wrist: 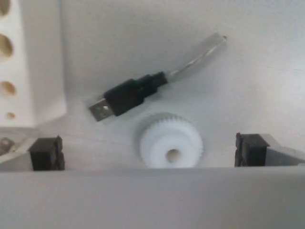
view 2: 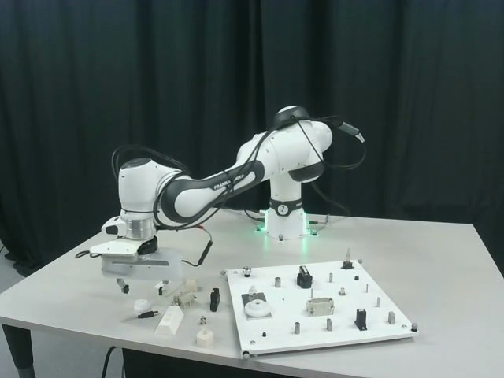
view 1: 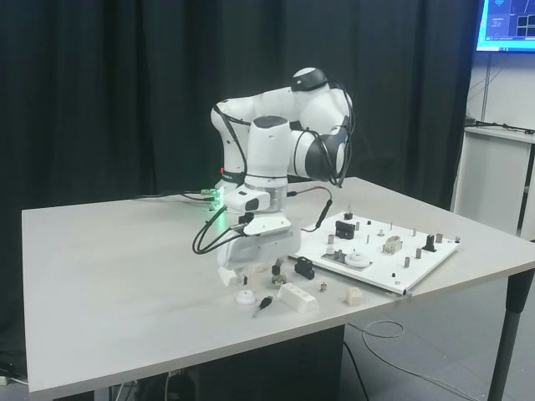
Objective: Remove small gear.
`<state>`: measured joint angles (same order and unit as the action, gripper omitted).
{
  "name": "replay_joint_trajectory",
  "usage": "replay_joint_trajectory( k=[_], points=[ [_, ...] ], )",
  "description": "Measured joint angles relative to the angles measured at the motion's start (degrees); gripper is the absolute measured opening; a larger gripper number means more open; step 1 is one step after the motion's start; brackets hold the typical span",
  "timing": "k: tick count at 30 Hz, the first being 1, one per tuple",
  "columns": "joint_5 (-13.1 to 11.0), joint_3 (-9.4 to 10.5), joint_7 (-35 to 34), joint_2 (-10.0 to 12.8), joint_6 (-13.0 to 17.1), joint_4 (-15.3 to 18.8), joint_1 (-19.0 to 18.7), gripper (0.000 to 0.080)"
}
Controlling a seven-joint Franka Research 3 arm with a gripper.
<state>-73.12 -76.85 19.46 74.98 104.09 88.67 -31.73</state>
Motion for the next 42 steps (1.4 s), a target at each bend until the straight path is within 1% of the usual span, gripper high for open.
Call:
replay_joint_trajectory(
  k=[6, 10, 14, 21, 31, 36, 42],
  points=[
    [0.0, -0.92, -8.7, -0.4, -2.1, 0.0, -1.4, 0.0800],
    [0.0, -1.77, -11.5, -0.5, -3.5, 0.0, -2.8, 0.0800],
    [0.1, -2.98, -12.3, -0.5, -5.8, 0.1, -4.3, 0.0800],
    [1.0, -5.47, -12.4, -0.5, -10.0, 0.5, -7.0, 0.0800],
    [1.8, -8.32, -12.4, -0.5, -14.5, 2.0, -11.2, 0.0800],
    [1.8, -9.28, -13.2, -0.5, -15.7, 3.1, -13.6, 0.0800],
    [1.9, -9.90, -14.9, -0.6, -16.0, 4.5, -16.6, 0.0800]
  ],
)
